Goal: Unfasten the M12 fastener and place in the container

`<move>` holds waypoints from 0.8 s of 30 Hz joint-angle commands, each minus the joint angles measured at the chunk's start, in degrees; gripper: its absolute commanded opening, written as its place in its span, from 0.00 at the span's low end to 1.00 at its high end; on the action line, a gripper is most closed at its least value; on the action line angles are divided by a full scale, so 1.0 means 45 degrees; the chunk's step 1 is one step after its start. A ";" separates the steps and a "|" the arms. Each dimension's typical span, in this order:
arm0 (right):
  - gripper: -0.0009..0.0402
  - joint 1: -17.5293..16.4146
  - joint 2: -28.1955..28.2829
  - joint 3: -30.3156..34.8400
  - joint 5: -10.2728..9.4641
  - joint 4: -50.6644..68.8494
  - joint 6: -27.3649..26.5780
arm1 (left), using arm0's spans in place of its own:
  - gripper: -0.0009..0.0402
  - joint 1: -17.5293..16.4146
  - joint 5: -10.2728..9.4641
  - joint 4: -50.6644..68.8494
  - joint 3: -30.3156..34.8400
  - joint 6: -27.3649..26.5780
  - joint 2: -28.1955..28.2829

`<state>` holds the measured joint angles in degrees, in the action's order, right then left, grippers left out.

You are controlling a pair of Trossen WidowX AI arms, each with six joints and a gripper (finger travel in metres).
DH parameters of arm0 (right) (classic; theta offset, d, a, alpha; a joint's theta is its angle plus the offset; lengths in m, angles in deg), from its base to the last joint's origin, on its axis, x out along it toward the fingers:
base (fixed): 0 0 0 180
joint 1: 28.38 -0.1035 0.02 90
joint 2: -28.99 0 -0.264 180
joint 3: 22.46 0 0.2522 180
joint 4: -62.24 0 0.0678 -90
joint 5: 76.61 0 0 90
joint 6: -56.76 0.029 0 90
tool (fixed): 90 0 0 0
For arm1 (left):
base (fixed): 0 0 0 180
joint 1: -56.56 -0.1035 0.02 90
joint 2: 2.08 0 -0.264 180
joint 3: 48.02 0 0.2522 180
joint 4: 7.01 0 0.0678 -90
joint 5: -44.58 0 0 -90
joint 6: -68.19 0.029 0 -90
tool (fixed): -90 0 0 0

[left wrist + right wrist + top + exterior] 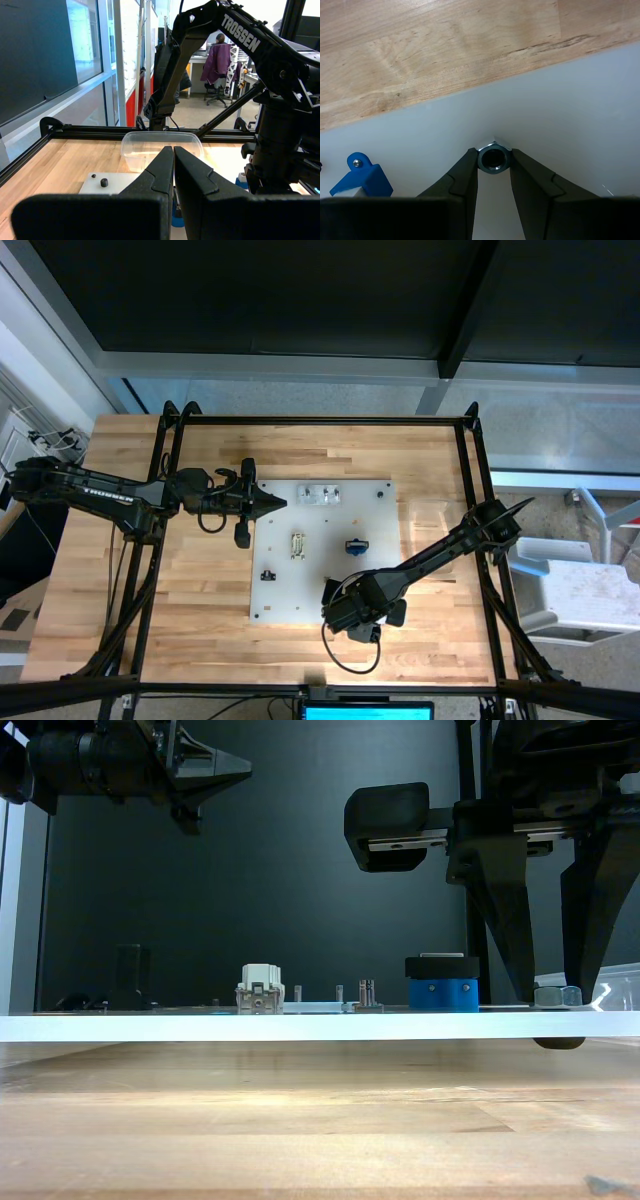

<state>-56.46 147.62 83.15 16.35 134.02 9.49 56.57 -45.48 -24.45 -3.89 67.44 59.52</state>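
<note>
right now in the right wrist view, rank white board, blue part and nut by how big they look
1. white board
2. blue part, partly hidden
3. nut, smallest, with the right gripper at it
Left gripper, shut, hangs above the board's left edge.

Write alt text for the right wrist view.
The right gripper pinches a silver nut on the white board, wooden table beyond, a blue part aside. The left gripper, absent here, hangs shut above the board's left edge.

"TROSSEN" in white capitals ran along the black left arm [105, 495], behind the left gripper [275, 503] at the white square board's [300, 590] left edge, and along the right arm [240, 32] above the right gripper [493, 159].
</note>
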 commanded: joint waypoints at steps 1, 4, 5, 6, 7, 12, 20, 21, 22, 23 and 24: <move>0.16 -0.0015 -0.0005 0.0000 -0.0029 -0.0010 0.0068 | 0.02 0.0000 0.0000 0.0000 0.0000 0.0000 0.0000; 0.28 -0.0015 -0.0005 0.0000 -0.0034 -0.0010 0.0068 | 0.02 0.0000 0.0000 -0.0005 0.0000 0.0000 0.0000; 0.32 -0.0010 -0.0005 0.0000 -0.0039 -0.0005 0.0073 | 0.02 0.0000 0.0000 -0.0005 0.0000 0.0000 0.0000; 0.36 -0.0015 -0.0005 0.0000 -0.0034 -0.0010 0.0068 | 0.02 -0.0005 0.0000 -0.0005 0.0000 0.0000 0.0000; 0.40 -0.0015 -0.0034 0.0000 -0.0034 0.0000 0.0068 | 0.02 0.0000 0.0000 -0.0005 0.0000 0.0000 0.0000; 0.56 -0.0024 -0.0257 0.0000 -0.0024 0.0039 0.0199 | 0.02 0.0000 0.0000 -0.0005 0.0000 0.0000 0.0000; 0.61 -0.0044 -0.1151 0.0000 -0.0010 0.0204 0.6664 | 0.02 0.0000 0.0000 -0.0005 0.0000 0.0000 0.0000; 0.60 -0.0044 -0.1277 -0.0005 -0.0015 0.0233 0.8058 | 0.02 -0.0005 0.0005 -0.0005 0.0000 0.0000 0.0000; 0.58 -0.0049 -0.1365 -0.0005 -0.0024 0.0243 0.9408 | 0.02 0.0000 0.0000 -0.0005 0.0000 0.0000 0.0000; 0.55 -0.0063 -0.1472 -0.0010 -0.0034 0.0243 1.0715 | 0.02 0.0000 0.0000 0.0000 0.0000 0.0000 0.0000; 0.52 -0.0073 -0.1564 -0.0053 -0.0078 0.0219 1.1725 | 0.02 -0.0005 0.0000 -0.0005 0.0000 0.0000 0.0000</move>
<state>-56.67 141.13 83.15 16.15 135.11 56.42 56.57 -45.48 -24.45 -3.91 67.44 59.52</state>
